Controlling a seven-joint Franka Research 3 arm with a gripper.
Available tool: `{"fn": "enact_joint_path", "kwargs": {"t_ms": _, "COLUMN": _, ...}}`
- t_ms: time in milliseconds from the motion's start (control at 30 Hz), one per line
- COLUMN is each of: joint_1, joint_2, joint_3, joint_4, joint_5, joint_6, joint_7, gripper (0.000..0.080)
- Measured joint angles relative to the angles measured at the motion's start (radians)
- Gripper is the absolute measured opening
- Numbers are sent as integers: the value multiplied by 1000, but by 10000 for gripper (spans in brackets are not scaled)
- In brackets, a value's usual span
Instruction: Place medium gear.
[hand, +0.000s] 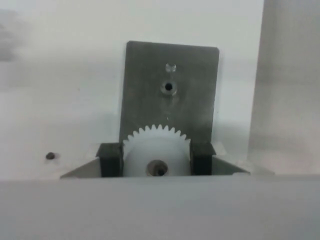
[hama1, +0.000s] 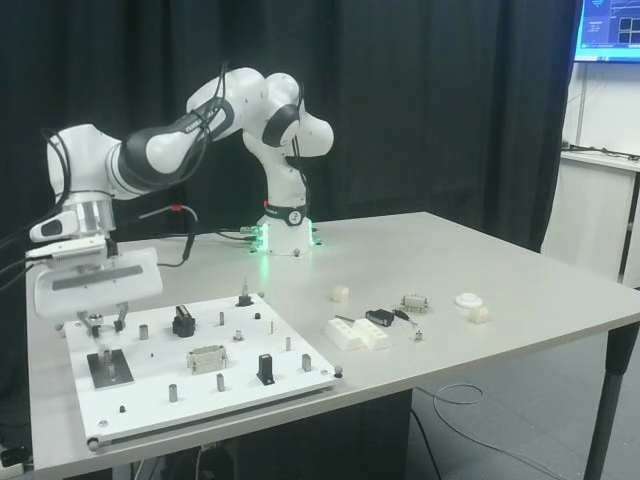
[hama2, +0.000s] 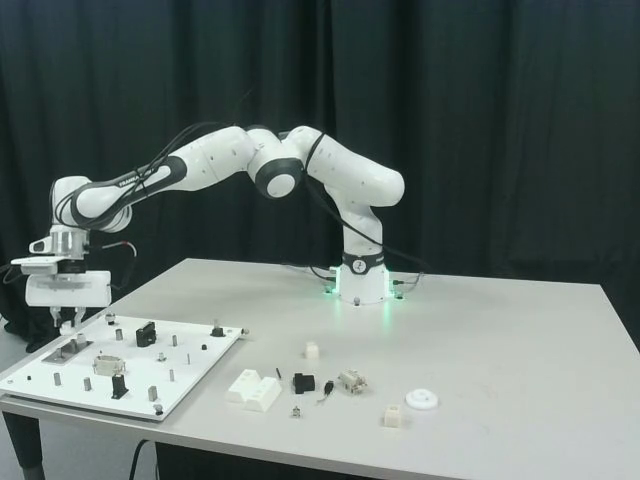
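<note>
In the wrist view my gripper (hand: 157, 159) is shut on a white toothed medium gear (hand: 156, 150), held between the two black fingers (hand: 110, 159). Beyond the gear lies a grey metal plate (hand: 170, 100) with a short peg (hand: 171, 67) and a hole (hand: 169, 88). In the first room view my gripper (hama1: 104, 322) hangs over the far left part of the white board (hama1: 200, 385), above the grey plate (hama1: 108, 368). The second room view shows my gripper (hama2: 70, 322) above the board's (hama2: 120, 370) left end.
The board carries several pegs, black blocks (hama1: 265, 368) and a connector (hama1: 204, 358). On the table lie white blocks (hama1: 357, 333), a black part (hama1: 380, 318), a small connector (hama1: 414, 302), a white round disc (hama1: 468, 299) and small white cubes (hama1: 340, 293). The arm's base (hama1: 284, 230) shows green lights.
</note>
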Motion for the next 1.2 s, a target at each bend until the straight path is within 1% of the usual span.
{"fn": "enact_joint_path", "kwargs": {"t_ms": 133, "joint_1": 6, "joint_2": -5, "joint_3": -22, "joint_4": 13, "joint_5": 0, "joint_6": -29, "joint_7": 2, "gripper": 282}}
{"fn": "enact_joint_path", "kwargs": {"t_ms": 300, "joint_1": 15, "joint_2": -10, "joint_3": -43, "joint_4": 16, "joint_5": 0, "joint_6": -46, "joint_7": 3, "gripper": 282}}
{"fn": "enact_joint_path", "kwargs": {"t_ms": 500, "joint_1": 24, "joint_2": -13, "joint_3": -52, "joint_4": 16, "joint_5": 0, "joint_6": -57, "joint_7": 7, "gripper": 282}}
{"fn": "enact_joint_path", "kwargs": {"t_ms": 700, "joint_1": 35, "joint_2": -16, "joint_3": -54, "joint_4": 16, "joint_5": 0, "joint_6": -86, "joint_7": 17, "gripper": 282}}
{"fn": "enact_joint_path", "kwargs": {"t_ms": 833, "joint_1": 44, "joint_2": -19, "joint_3": -55, "joint_4": 15, "joint_5": 0, "joint_6": -129, "joint_7": 29, "gripper": 282}}
{"fn": "enact_joint_path", "kwargs": {"t_ms": 967, "joint_1": 59, "joint_2": -29, "joint_3": -58, "joint_4": 9, "joint_5": 0, "joint_6": -185, "joint_7": 45, "gripper": 282}}
{"fn": "enact_joint_path", "kwargs": {"t_ms": 1200, "joint_1": 115, "joint_2": -56, "joint_3": -83, "joint_4": -22, "joint_5": 0, "joint_6": -291, "joint_7": 81, "gripper": 282}}
